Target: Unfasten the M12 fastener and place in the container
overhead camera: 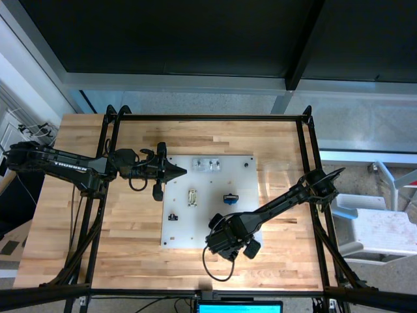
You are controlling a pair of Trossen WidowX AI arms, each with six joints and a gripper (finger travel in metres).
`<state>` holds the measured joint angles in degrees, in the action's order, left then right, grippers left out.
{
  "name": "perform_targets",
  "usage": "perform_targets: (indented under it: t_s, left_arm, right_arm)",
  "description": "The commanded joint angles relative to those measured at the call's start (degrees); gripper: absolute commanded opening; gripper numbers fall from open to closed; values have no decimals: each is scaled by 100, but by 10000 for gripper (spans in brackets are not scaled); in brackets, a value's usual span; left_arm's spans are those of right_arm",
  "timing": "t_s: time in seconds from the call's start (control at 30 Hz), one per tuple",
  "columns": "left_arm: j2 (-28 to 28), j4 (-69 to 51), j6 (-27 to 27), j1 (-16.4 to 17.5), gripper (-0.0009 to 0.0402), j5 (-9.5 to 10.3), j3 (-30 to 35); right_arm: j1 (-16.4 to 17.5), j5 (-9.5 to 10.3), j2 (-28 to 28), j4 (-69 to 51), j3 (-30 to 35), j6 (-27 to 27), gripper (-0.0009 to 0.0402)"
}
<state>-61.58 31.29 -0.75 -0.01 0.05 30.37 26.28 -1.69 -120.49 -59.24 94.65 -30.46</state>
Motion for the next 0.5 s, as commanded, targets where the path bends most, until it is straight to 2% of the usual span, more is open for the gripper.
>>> perform_targets:
  t_s: [0.03, 0.1, 0.2, 0.5]
  left_arm:
    - [-2, 2, 0, 0, 0, 0, 0]
    - [-2, 2, 0, 2, 0, 0, 0]
    - [-2, 2, 0, 2, 0, 0, 0]
    - [-2, 2, 0, 0, 0, 0, 0]
  right_arm:
    - [0, -26, -7, -24, -2, -990, 0]
    - [0, -26, -7, -24, -2, -1561, 0]
    - [0, -28, -7, -17, -2, -2020, 0]
    - [7, -20, -7, -22, -2, -2105, 12]
